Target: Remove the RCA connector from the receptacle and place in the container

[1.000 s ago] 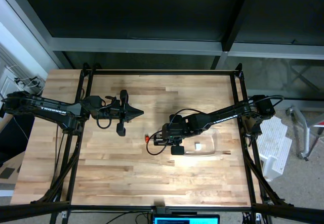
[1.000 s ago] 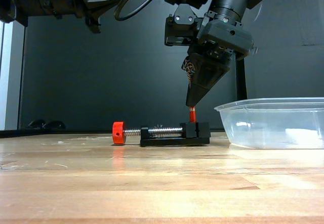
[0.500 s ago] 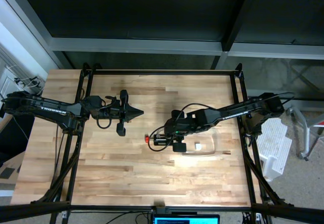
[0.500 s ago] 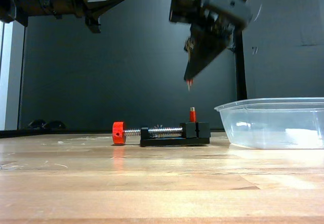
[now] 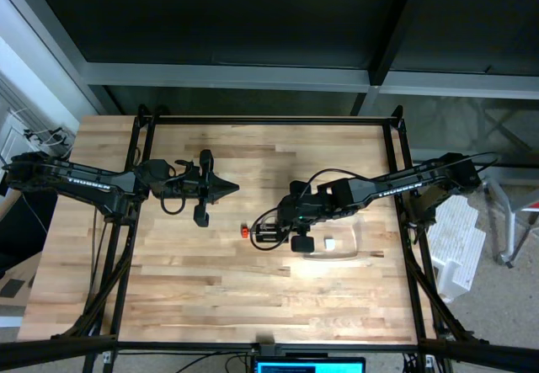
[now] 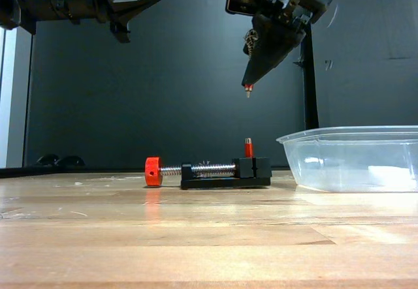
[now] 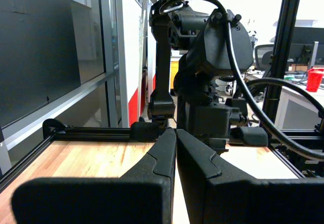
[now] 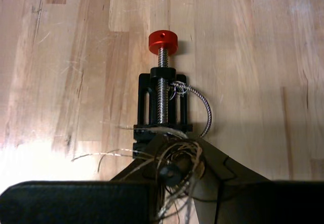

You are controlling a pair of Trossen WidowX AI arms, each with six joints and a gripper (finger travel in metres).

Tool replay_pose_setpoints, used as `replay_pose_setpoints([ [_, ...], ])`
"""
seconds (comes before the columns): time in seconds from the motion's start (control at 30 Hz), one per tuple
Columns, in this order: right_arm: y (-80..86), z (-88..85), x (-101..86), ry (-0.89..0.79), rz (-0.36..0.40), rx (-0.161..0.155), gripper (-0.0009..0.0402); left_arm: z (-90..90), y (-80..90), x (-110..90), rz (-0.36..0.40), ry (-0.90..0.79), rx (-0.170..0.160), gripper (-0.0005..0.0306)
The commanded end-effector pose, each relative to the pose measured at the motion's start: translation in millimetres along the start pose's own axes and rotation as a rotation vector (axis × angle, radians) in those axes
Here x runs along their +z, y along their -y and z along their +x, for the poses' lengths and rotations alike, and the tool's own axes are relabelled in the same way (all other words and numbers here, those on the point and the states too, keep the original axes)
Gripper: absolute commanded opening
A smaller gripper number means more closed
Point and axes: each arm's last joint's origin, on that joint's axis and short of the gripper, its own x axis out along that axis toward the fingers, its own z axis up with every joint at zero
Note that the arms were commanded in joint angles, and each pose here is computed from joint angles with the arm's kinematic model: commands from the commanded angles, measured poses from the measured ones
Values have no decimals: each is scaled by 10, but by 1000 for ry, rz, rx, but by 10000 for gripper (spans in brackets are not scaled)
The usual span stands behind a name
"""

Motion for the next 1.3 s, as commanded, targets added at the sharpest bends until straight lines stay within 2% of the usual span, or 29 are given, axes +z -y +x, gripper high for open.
replay_pose_setpoints([
  [0.03,-52,-34,-46,-1,-2,4,0,0,-1,0,0,0,0,0],
  [0.13,-102,-72,-121,-2,-10,10,0,0,0,0,0,0,0,0],
  [0.33,-108,-138,-369,-18,31,15,0,0,-1,0,0,0,0,0],
  [0.43,-106,-193,-511,-16,43,-4,0,0,0,0,0,0,0,0],
  [0.7,-69,-307,-882,-23,97,-1,0,0,0,0,0,0,0,0],
  [0.8,-44,-335,-1005,-24,117,-11,1,0,0,0,0,0,0,0],
  [1.0,-37,-350,-1173,-35,146,-14,49,0,0,0,0,0,0,0],
  [1.3,-90,-295,-1296,-72,149,-12,117,0,0,0,0,0,0,0],
])
